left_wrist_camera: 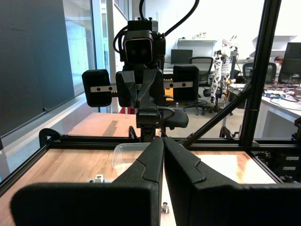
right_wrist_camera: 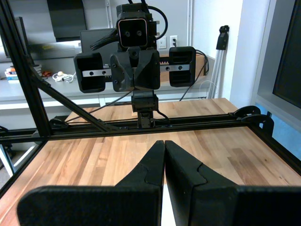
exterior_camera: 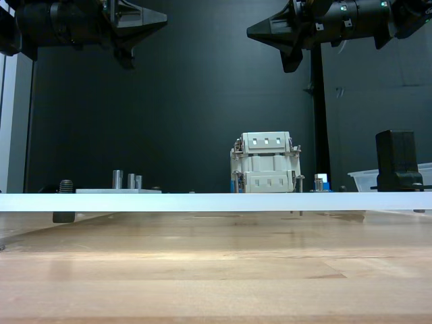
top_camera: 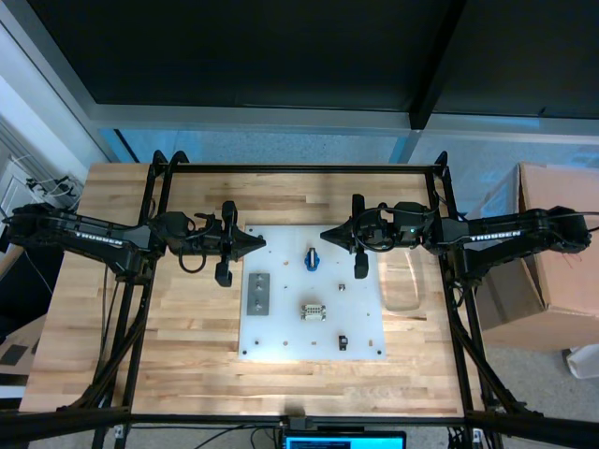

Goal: Remove the HAN10E connector from the taskboard and place in the container

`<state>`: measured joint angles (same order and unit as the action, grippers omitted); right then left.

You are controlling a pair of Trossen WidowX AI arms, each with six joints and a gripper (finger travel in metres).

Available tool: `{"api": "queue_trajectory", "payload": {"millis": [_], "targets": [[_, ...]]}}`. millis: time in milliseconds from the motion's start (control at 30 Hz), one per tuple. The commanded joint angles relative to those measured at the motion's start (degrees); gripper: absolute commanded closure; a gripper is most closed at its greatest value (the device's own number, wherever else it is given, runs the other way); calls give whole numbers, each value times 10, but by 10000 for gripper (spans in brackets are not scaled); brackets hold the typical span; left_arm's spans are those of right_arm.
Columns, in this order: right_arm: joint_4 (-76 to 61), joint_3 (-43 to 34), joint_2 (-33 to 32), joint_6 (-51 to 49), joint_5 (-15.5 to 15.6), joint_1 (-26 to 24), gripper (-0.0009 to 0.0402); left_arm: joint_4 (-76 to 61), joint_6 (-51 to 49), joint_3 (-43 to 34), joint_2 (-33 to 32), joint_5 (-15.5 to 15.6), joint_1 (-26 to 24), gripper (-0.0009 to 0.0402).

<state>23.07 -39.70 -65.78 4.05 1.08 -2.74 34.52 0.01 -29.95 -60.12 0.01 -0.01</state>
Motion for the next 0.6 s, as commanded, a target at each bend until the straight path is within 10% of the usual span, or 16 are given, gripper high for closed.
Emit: {"api": "queue_trajectory", "payload": {"millis": [33,600], "targets": [[0,0,0,0,0,0,393,0,0,0,0,0,0,393],[-97,-28,0,15,-1,7,393,0,0,0,0,0,0,393]]}}
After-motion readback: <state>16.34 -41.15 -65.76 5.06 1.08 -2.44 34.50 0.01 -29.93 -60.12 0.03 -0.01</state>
